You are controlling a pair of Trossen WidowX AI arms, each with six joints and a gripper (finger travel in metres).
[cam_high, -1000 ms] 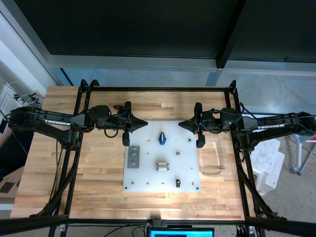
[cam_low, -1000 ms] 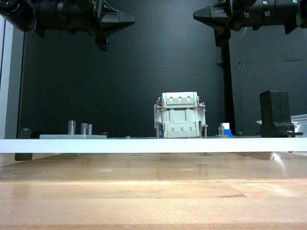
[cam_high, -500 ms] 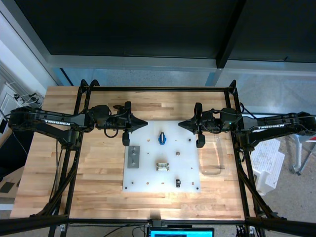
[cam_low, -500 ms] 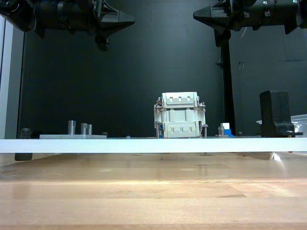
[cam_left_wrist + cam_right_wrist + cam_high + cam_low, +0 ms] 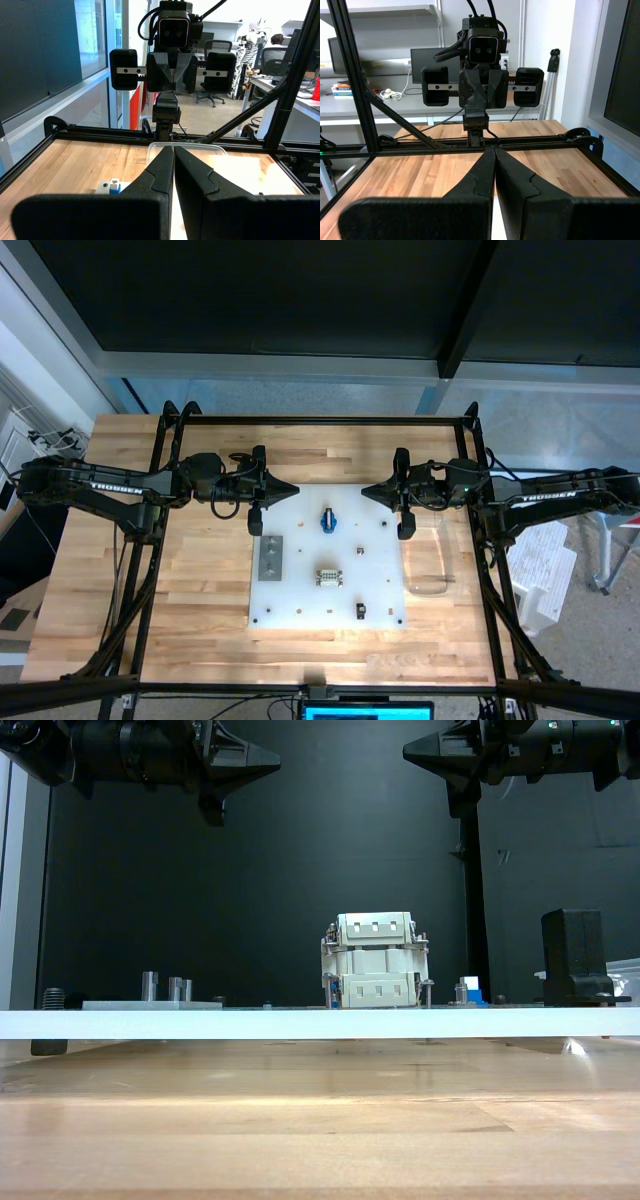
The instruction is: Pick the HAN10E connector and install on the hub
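both arms hang high over the far part of the table (image 5: 200, 620), tips pointing at each other across the far edge of the white plate (image 5: 300, 605). the left gripper (image 5: 295, 490) sits above the plate's far left corner, its two fingers pressed flat together with nothing between them. the right gripper (image 5: 365, 491) mirrors it above the far right side, likewise pinched closed and empty. each wrist view looks straight at the other arm over its own closed fingers. the han10e connector (image 5: 375, 930) is well below and apart from both grippers, near the middle of the plate. in the low view it sits stacked on top of the hub (image 5: 375, 988), the two pale blocks lined up one over the other. on the plate, the blue part (image 5: 327, 520) lies on the far side of this stack, between it and the line of the grippers. the darker grey two-hole block (image 5: 270, 557) lies to the stack's left, and the small black part (image 5: 360, 612) stands nearer the near edge, to its right. a clear plastic tray (image 5: 435, 560) rests on the wood just beside the plate's right edge, under the right arm.
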